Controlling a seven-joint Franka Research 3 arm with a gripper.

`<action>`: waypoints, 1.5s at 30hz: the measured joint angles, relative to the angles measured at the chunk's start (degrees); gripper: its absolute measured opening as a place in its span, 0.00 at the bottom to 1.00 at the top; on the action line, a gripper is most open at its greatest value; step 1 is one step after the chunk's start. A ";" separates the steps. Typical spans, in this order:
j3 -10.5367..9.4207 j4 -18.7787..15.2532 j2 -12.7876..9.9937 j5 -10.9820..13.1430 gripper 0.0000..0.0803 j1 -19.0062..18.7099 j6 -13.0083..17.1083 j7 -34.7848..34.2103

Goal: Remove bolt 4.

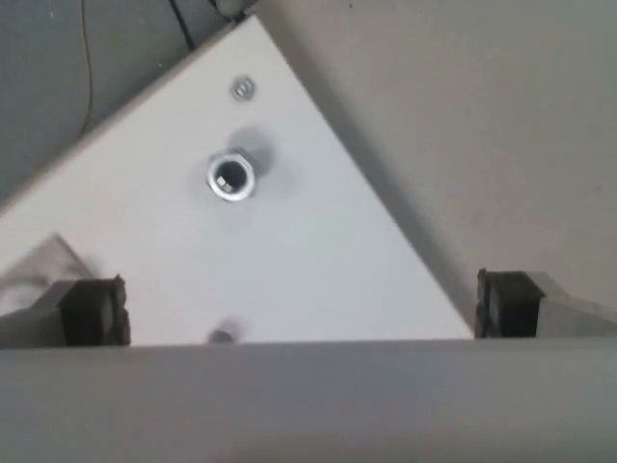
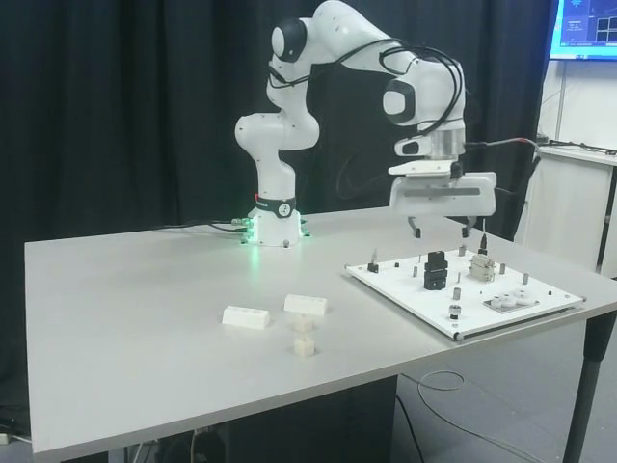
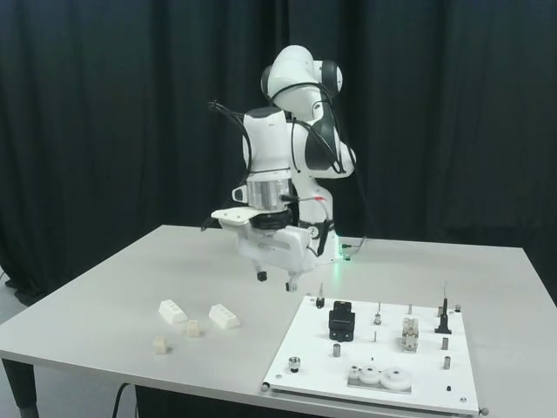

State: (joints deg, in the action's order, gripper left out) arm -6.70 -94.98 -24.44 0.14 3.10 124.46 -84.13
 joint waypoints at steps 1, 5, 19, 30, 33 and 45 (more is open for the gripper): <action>0.00 0.57 -0.51 -0.09 1.00 -0.12 -0.01 -0.48; 0.14 2.62 -2.48 -0.19 1.00 -0.65 -0.36 -3.51; 1.12 8.27 -7.26 -0.81 1.00 -1.89 -3.88 -17.91; 1.44 10.53 -9.70 -0.81 1.00 -2.72 -4.25 -29.25; 1.46 11.02 -10.38 -0.81 1.00 -3.05 -4.16 -31.13; 3.95 11.60 -12.80 -0.81 1.00 -6.34 -2.47 -33.09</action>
